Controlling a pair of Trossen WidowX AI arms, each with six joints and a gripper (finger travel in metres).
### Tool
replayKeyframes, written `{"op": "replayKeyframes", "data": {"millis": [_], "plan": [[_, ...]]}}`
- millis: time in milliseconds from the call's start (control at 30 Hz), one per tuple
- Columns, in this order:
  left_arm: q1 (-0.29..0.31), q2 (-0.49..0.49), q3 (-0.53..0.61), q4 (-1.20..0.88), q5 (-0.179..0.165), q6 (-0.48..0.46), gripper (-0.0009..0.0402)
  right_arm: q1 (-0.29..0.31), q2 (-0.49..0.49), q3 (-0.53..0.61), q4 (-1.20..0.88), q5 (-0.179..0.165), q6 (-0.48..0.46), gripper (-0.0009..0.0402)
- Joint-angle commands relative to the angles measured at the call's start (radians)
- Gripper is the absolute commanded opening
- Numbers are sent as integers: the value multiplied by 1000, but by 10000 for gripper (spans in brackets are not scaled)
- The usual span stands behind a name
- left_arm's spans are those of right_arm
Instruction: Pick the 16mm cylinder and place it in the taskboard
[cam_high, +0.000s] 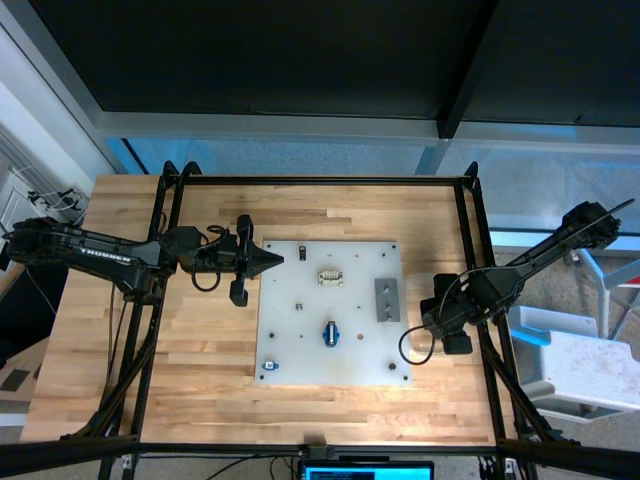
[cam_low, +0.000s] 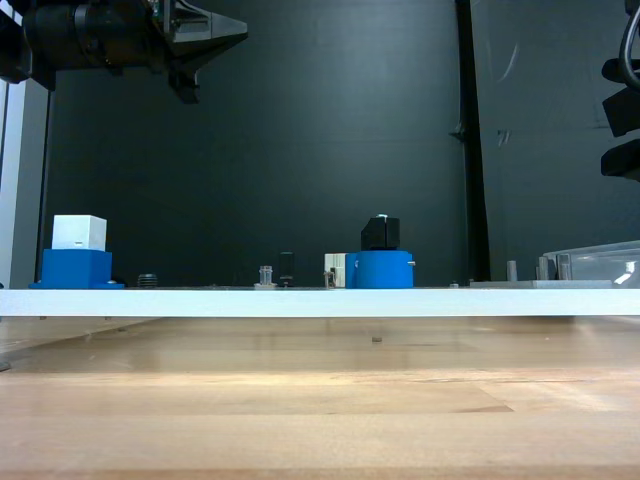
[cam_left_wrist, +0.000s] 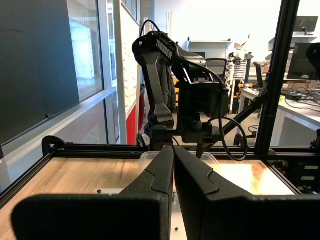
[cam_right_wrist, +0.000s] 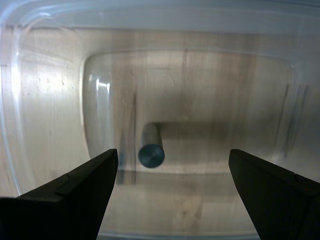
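The 16mm cylinder (cam_right_wrist: 151, 148), a short dull-grey peg, lies on its side in a clear plastic tray (cam_right_wrist: 50, 75). My right gripper (cam_right_wrist: 173, 155) hangs above it, open, one finger on each side of the peg and touching nothing. In the high view the right gripper (cam_high: 446, 325) is just off the right edge of the taskboard (cam_high: 300, 345), and the peg is hidden under it. My left gripper (cam_high: 265, 259) is shut and empty, held high over the board's left edge, its fingers (cam_left_wrist: 172, 165) pressed together.
On the white board stand a grey metal block (cam_high: 387, 298), a blue part (cam_high: 330, 334) and a small connector (cam_high: 330, 277). The clear tray (cam_low: 595, 262) sits at the board's right. A black frame (cam_high: 470, 250) rings the table.
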Motion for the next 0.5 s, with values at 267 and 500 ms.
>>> {"op": "replayKeyframes", "data": {"millis": [267,500], "plan": [[0,0,0,0,0,0,0,14,13,-18,14,-8,7,311],[0,0,0,0,0,0,0,18,40,-27,43,-8,23,311]]}}
